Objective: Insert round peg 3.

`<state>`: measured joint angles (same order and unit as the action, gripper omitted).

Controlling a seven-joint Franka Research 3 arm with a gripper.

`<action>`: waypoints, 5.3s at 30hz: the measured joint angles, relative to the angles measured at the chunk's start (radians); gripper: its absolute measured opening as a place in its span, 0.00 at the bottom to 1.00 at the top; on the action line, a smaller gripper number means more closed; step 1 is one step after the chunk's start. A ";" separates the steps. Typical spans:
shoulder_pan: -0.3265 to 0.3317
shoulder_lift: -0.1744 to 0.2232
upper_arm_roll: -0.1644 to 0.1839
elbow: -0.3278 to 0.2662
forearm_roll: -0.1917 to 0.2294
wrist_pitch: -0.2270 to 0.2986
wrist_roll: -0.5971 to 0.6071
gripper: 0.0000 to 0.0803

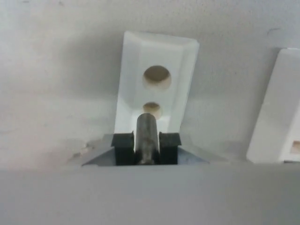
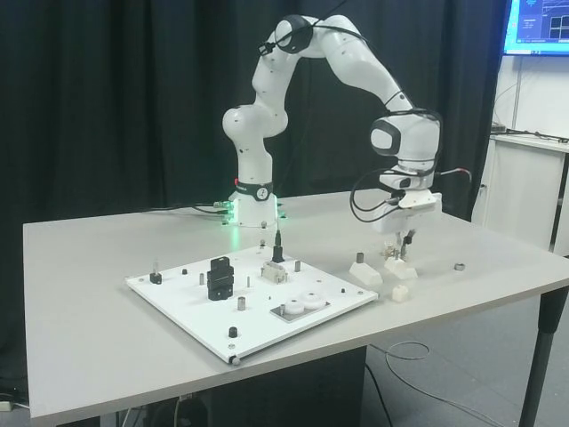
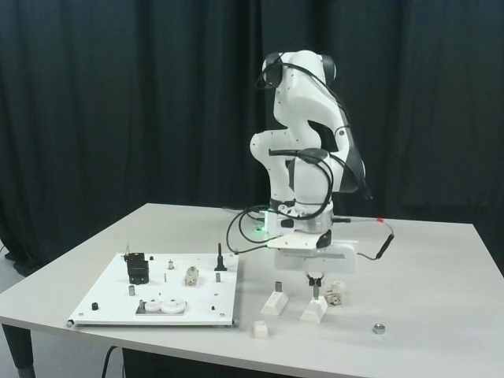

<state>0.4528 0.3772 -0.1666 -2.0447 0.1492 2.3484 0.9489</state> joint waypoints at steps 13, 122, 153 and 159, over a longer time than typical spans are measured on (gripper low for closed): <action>0.000 -0.043 0.000 0.001 -0.013 -0.037 0.000 0.13; -0.227 0.040 -0.212 0.060 -0.037 -0.042 -0.604 0.13; -0.246 0.085 -0.205 0.050 0.036 -0.028 -0.657 0.13; -0.246 0.085 -0.205 0.048 0.038 -0.029 -0.656 0.13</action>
<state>0.2065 0.4621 -0.3719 -1.9967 0.1871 2.3199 0.2929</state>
